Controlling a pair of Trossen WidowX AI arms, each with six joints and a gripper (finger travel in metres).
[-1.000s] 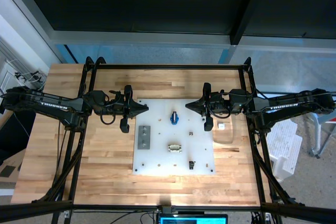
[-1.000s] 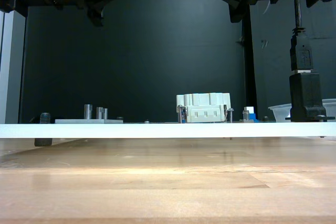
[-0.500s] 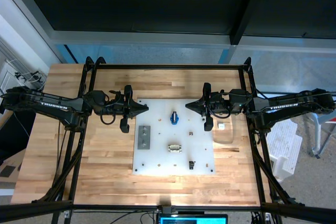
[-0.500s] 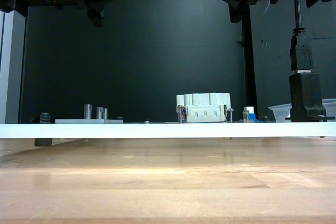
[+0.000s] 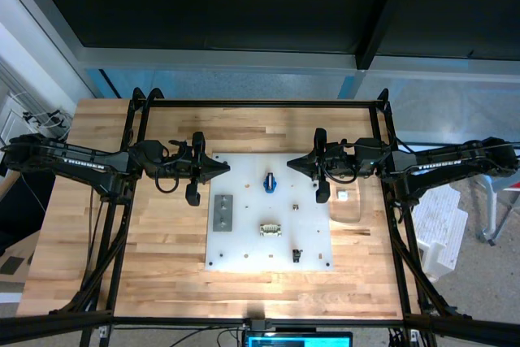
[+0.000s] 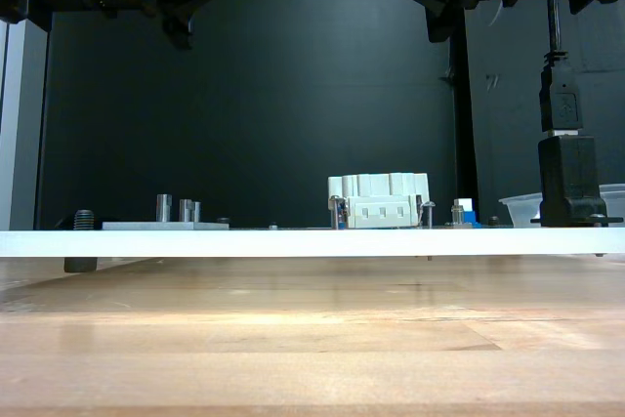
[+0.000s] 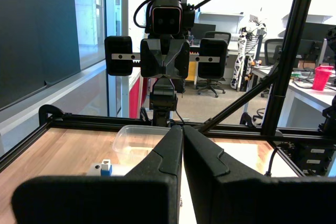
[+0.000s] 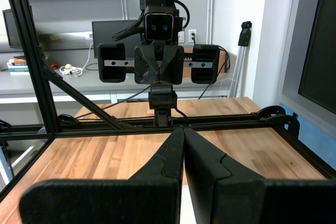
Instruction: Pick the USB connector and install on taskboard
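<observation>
L gripper [image 5: 225,167], R gripper [image 5: 291,163] closed above taskboard [image 5: 244,258] edges.

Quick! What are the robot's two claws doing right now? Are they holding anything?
Left gripper: shut, holding nothing, raised near the taskboard's left edge.
Right gripper: shut, holding nothing, raised over the taskboard's right side.

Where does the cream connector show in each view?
High view: cream connector on the taskboard, near its centre, right of the grey block.
Low view: standing on the board, right of centre, with the grey block to its left.
Left wrist view: absent; the shut left gripper hangs above the board's far left corner.
Right wrist view: absent; the shut right gripper hangs above the board's far edge.
Shared landmark: the grey block, in the high and low views only.
</observation>
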